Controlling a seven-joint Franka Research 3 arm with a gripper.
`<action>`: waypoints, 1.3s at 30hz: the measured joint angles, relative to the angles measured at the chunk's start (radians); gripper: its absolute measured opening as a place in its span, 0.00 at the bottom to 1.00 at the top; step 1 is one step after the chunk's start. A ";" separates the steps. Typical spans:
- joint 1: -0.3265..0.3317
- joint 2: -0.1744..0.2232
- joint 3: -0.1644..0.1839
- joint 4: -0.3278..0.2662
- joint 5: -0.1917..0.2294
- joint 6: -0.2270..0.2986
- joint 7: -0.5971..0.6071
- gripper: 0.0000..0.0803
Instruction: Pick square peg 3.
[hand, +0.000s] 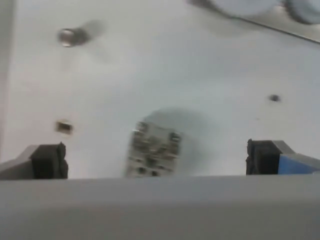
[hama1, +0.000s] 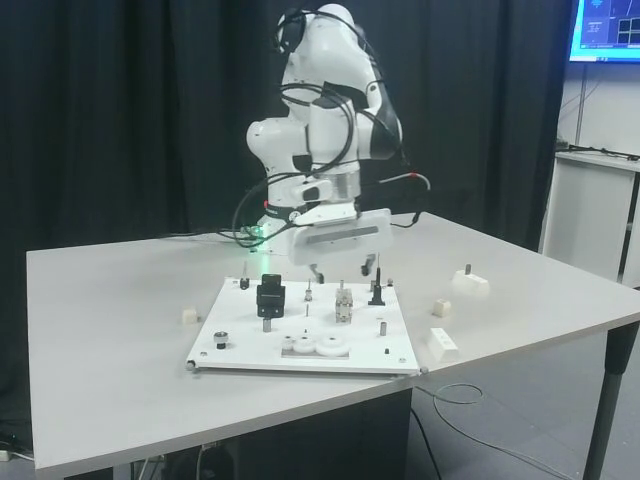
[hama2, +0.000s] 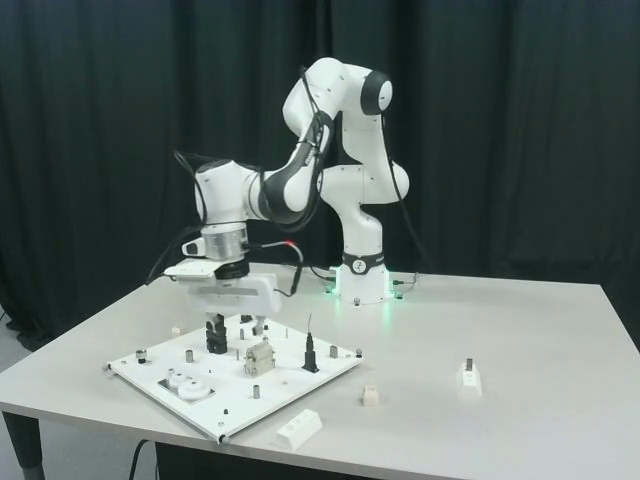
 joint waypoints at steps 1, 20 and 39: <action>0.008 0.000 0.000 0.001 0.001 0.000 0.005 1.00; 0.196 -0.002 0.004 0.022 0.012 -0.011 0.186 1.00; 0.405 -0.001 0.012 0.009 0.012 -0.026 0.398 1.00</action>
